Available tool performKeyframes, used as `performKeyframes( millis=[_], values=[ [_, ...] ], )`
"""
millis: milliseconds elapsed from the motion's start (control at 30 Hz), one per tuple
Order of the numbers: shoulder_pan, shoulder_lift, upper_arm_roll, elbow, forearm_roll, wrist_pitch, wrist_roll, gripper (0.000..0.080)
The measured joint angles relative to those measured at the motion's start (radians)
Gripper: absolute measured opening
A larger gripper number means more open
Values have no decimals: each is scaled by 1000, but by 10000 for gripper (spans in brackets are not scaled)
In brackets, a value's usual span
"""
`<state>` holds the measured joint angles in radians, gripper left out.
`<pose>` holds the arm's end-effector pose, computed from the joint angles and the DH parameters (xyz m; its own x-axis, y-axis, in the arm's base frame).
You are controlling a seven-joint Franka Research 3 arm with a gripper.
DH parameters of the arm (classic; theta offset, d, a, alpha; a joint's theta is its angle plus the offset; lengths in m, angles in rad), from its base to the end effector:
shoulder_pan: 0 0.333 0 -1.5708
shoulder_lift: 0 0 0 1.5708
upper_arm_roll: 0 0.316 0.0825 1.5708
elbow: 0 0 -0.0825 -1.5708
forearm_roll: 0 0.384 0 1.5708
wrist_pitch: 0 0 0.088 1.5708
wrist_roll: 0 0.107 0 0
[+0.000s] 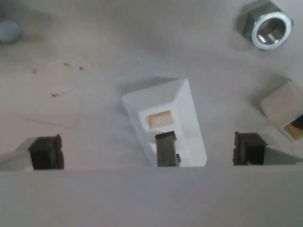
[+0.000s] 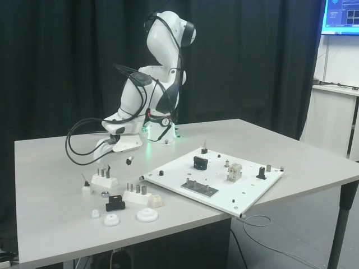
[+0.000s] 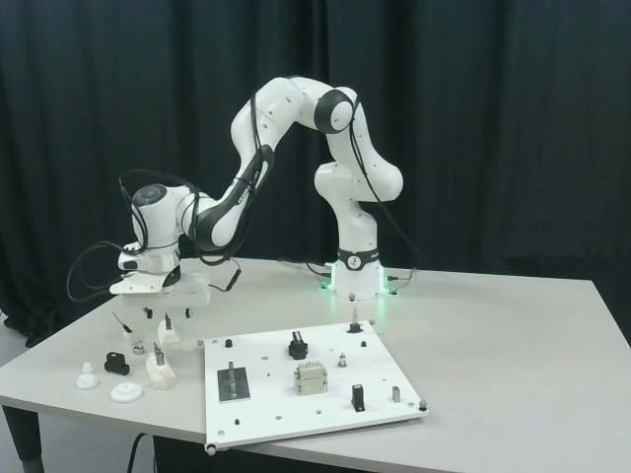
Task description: Pick square peg 3.
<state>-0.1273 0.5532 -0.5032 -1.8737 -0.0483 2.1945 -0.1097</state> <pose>0.5074 -0.3537 0.2371 0.8700 -0.4478 -0.2063 -0.3909 -0.8816 0.2647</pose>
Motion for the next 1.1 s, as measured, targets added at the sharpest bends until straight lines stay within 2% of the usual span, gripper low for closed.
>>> performKeyframes(
  millis=[500, 767, 1000, 1033, 1100],
  values=[
    [-1, -13, -30, -138, -5, 176, -93, 800],
    [-2, -15, -36, -172, -5, 229, -103, 800],
    [-2, -15, -41, -183, -5, 250, -120, 800],
    [-2, -15, -42, -184, -5, 251, -121, 682],
    [-2, -15, -43, -185, -5, 252, -125, 682]
  ],
)
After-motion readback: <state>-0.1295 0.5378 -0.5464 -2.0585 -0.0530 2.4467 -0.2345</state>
